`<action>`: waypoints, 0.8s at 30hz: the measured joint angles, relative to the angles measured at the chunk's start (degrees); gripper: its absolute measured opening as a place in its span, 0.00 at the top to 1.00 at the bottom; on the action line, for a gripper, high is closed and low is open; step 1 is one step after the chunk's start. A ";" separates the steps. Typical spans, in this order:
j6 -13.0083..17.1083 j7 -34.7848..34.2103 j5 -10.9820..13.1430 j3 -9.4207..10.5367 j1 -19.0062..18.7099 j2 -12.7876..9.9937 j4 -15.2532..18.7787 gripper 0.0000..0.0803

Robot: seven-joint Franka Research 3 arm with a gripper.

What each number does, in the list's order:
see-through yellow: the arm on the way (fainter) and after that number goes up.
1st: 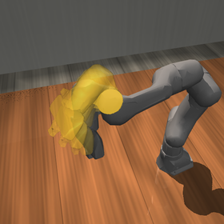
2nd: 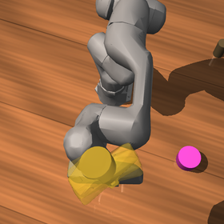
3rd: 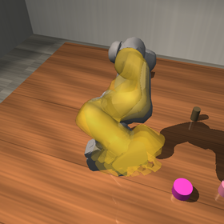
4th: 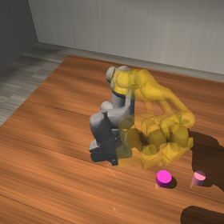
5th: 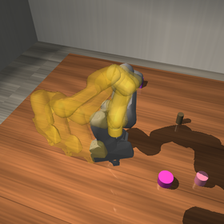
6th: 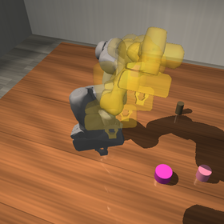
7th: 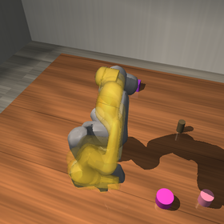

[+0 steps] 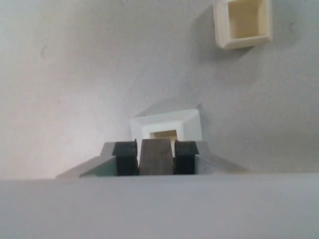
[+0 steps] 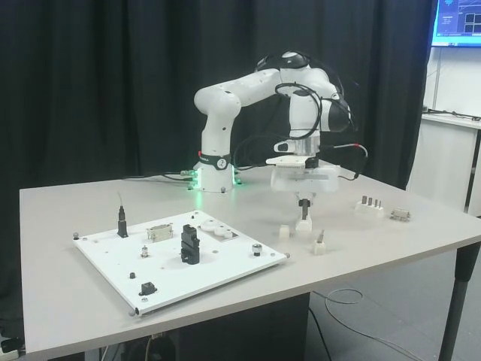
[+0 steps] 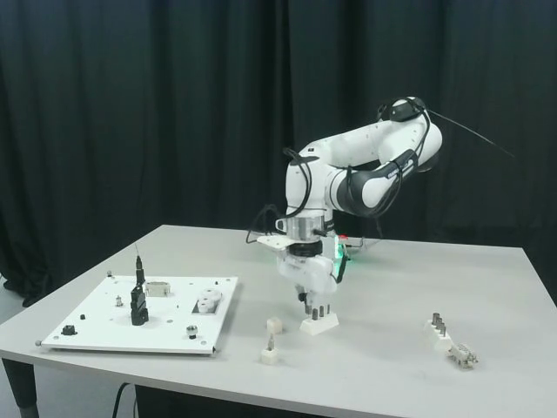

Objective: Insert square peg 4.

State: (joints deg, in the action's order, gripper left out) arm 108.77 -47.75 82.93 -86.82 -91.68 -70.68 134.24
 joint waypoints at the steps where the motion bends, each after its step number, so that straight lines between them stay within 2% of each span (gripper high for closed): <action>1: -0.29 0.00 -0.23 -0.34 -0.07 0.00 0.00 0.81; 9: -1.24 0.00 -0.76 -1.83 -0.32 0.00 -0.01 0.81; 24: -1.23 0.00 -0.77 -2.19 -0.31 0.00 -0.28 0.81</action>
State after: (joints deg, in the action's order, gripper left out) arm 107.54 -47.76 82.17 -89.00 -91.98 -70.67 133.96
